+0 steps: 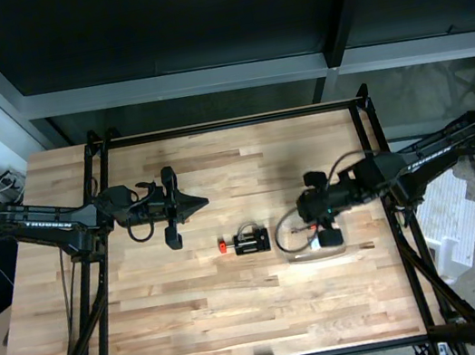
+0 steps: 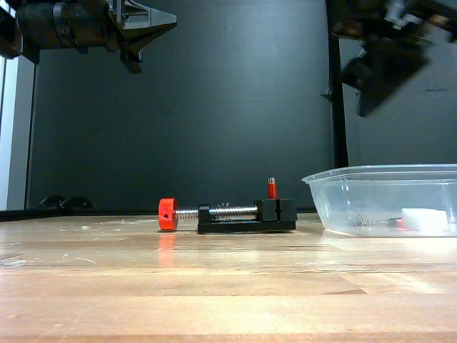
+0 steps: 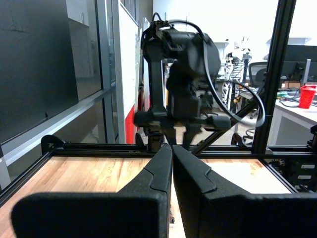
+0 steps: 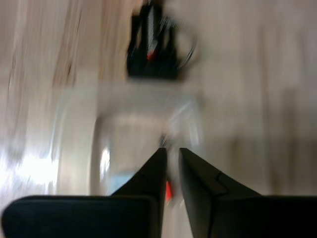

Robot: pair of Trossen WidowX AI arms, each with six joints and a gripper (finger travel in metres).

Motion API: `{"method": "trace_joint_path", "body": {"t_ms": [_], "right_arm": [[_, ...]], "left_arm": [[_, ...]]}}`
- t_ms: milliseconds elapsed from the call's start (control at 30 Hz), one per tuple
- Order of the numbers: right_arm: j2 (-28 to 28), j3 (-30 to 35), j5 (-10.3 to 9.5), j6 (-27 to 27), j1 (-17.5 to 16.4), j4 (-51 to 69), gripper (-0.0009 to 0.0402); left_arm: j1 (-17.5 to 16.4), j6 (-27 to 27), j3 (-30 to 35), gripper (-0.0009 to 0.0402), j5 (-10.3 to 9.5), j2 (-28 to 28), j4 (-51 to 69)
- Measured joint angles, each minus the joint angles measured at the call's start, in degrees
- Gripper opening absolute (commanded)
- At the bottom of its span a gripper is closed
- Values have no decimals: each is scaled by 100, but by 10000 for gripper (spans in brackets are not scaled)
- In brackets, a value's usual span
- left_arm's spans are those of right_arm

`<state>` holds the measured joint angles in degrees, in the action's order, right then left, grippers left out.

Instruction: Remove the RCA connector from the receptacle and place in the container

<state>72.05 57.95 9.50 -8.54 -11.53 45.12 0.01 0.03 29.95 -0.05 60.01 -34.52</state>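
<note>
Fingers of the right gripper (image 4: pixel 171 149) hung narrowly parted, gripping nothing, above the container (image 2: pixel 343 200), where the low view showed the RCA connector (image 2: pixel 389 223) lying (left gripper (image 3: pixel 172 147) pressed together, aloft).

The left arm (image 1: pixel 34 222) stretches inward, level and high, and the left gripper (image 1: pixel 198 204) at its end has the fingers pressed together. The right arm (image 1: pixel 435 147) also reaches inward; the right gripper (image 1: pixel 329 237) points downward, raised, its fingers a narrow gap apart.
</note>
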Motion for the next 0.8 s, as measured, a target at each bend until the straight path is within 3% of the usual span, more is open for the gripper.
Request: {"method": "trace_joint_path", "body": {"t_ms": [133, 333, 567, 700, 800], "right_arm": [[-52, 190, -68, 531, 452, -496, 1], [-238, 195, -741, 918, 973, -1626, 0], [-400, 109, -848, 1211, 1104, -2699, 0], [-457, -63, -1235, 1198, 1156, -3578, 0], [-461, -212, -1248, 1187, 1158, -4225, 0]], "left_arm": [[0, 0, 0, 0, 0, 0, -2], [0, 0, 0, 0, -2, 0, -2], [0, 0, 0, 0, 0, 0, -2], [0, 0, -2, 0, 0, 0, 0], [0, 0, 0, 0, 0, 0, -2]]}}
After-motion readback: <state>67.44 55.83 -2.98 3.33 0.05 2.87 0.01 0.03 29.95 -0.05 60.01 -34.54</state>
